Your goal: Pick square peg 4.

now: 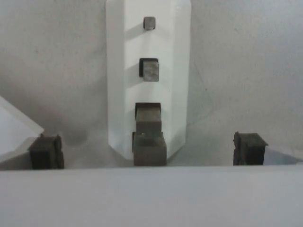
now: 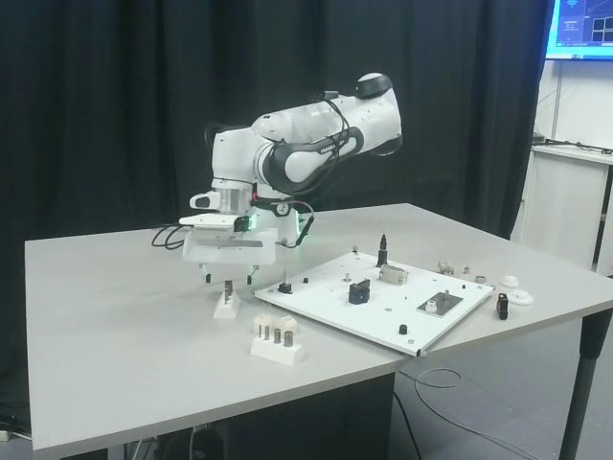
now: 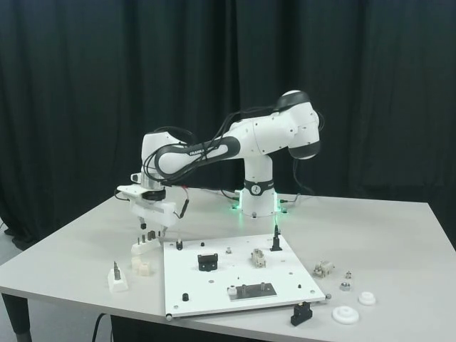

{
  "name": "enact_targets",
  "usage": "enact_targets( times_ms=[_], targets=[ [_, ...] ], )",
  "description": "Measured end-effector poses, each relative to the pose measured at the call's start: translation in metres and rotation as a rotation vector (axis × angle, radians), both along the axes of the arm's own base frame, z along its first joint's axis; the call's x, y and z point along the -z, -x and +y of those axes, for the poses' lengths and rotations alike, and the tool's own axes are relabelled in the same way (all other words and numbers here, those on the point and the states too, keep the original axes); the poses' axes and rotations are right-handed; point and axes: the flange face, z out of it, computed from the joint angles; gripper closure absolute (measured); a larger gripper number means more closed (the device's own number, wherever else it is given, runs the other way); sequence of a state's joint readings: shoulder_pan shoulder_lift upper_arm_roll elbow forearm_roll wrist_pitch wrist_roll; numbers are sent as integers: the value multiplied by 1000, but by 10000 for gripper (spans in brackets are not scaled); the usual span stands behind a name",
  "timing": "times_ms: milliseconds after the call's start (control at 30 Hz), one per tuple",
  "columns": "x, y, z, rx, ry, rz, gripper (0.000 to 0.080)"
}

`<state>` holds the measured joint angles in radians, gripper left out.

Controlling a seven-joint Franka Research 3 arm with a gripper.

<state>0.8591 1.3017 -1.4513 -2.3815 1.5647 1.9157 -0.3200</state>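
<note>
A narrow white peg holder (image 1: 118, 94) lies on the grey table with a row of square grey pegs growing in size. The largest square peg (image 1: 149, 147) stands at the holder's near end. My gripper (image 1: 147, 150) hangs open just above it, one black fingertip (image 1: 46, 151) on each side and well apart from the peg, touching nothing. From the first room view the gripper (image 2: 229, 280) hovers over the holder (image 2: 227, 309) left of the white board. In the second room view the gripper (image 3: 148, 229) is above the same holder (image 3: 144, 246).
A white assembly board (image 2: 316, 305) with black and grey fixtures lies right of the holder. Another white block with round pegs (image 2: 278, 341) stands nearer the table's front edge. Small loose parts (image 3: 347, 313) lie at the right.
</note>
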Motion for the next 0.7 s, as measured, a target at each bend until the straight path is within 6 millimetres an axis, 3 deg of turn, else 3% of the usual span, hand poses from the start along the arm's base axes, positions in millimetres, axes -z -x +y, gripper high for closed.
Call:
enact_targets(
  times_ms=[467,500,633,667,700],
  targets=[
    [7,3,-1,-15,-6,15,3],
    [8,3,-1,-15,-7,16,104],
    [9,4,-1,-18,-8,20,104],
    [9,4,-1,-18,-8,21,286],
    [9,4,-1,-18,-9,22,286]
  ],
)
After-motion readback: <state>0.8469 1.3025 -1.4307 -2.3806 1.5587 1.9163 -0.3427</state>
